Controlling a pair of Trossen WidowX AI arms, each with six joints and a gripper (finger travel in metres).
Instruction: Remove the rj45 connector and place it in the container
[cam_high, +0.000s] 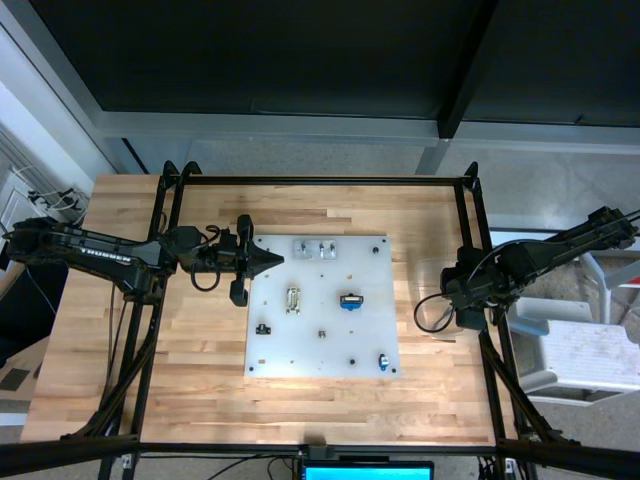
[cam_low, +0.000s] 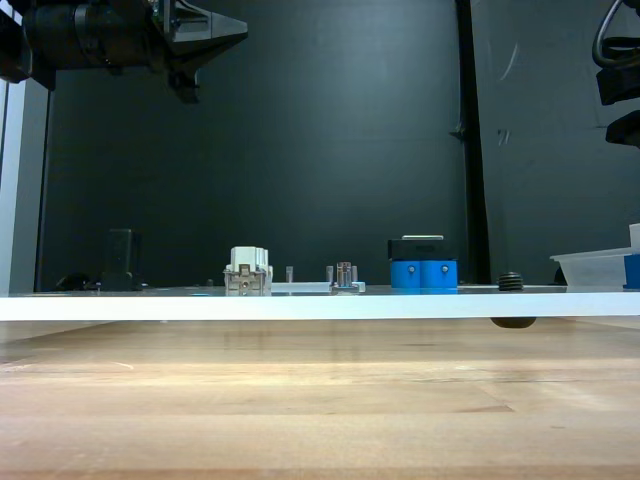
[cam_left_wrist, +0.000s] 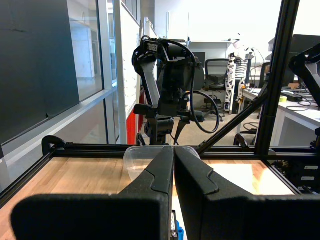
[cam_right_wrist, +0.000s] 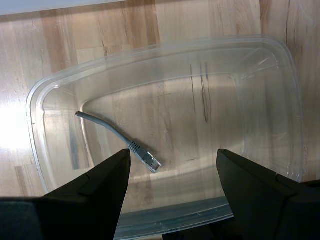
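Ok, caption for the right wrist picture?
Open right gripper above the container holding the rj45 connector; left gripper hovers at the board's left edge.

The right gripper (cam_right_wrist: 172, 156) hangs above the container (cam_right_wrist: 165, 48), its jaws spread wide apart. Inside the container lies the rj45 connector (cam_right_wrist: 150, 163), clear of both jaws, with its grey cable (cam_right_wrist: 102, 123) trailing away toward ten o'clock. The container rests on the wooden tabletop (cam_right_wrist: 100, 25).
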